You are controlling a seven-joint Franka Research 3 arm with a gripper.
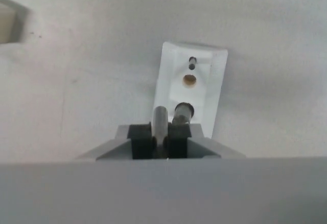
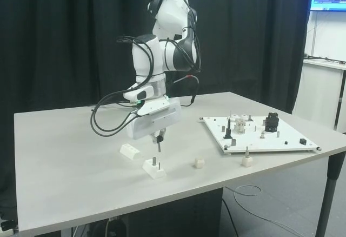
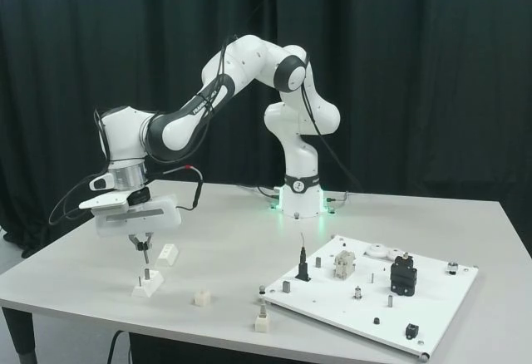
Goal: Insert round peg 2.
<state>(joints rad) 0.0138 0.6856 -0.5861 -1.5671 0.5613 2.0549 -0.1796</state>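
The gripper holds the peg upright, clamped between its fingers, just above the white block, whose middle hole is empty, so insertion remains.

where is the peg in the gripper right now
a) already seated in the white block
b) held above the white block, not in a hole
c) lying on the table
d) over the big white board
b: the gripper is shut on the peg, which hangs above the white block with a gap below its tip in the room views; the block's middle hole shows empty.
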